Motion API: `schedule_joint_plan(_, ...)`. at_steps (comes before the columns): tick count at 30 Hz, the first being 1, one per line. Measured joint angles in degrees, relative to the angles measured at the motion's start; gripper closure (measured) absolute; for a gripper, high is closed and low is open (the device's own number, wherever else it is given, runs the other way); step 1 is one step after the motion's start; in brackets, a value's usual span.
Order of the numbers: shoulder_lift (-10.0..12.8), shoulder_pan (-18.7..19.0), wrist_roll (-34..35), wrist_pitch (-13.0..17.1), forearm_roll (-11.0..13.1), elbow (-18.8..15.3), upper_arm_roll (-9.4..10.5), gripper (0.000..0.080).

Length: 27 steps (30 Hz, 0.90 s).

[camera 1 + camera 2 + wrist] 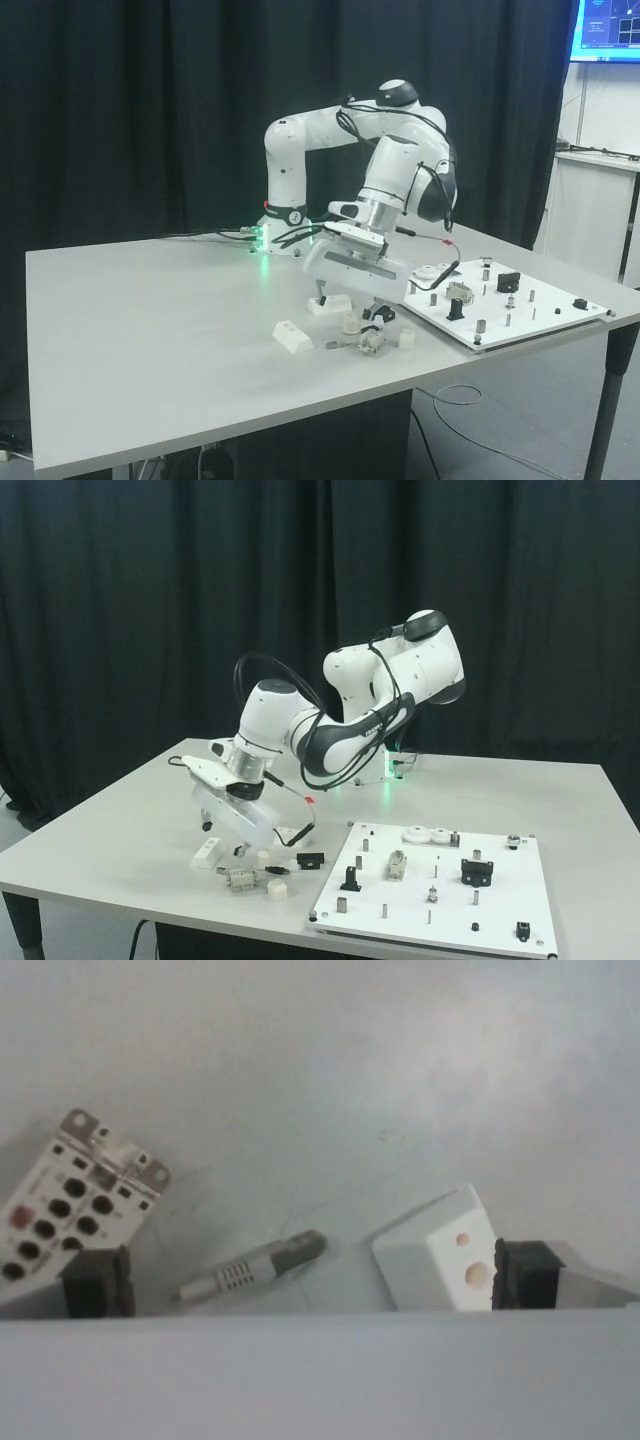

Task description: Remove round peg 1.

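The tool [305,1280] hangs with fingers spread and empty just above the tabletop [150,320], left of the white board [440,895] whose small upright pegs likely include round peg 1.

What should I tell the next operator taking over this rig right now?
Gripper: open, holding nothing, tilted low over the grey table beside the white board.
Under it, in the wrist view: a white block with two round holes, a plug with a cable, and a white connector plate with black holes.
Round peg 1: I cannot tell which part it is; several small pegs stand on the board.
Done: nothing visible. Left: find the peg, grip it, pull it out.
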Motion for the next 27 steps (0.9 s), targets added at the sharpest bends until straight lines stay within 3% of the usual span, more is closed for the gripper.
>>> schedule_joint_plan(14,-0.6,1.4,-0.7,-0.7,0.5,0.8,-0.50,0.0003)
schedule_joint_plan(27,-1.3,4.3,-1.1,-4.0,1.6,3.8,-1.27,0.0003)
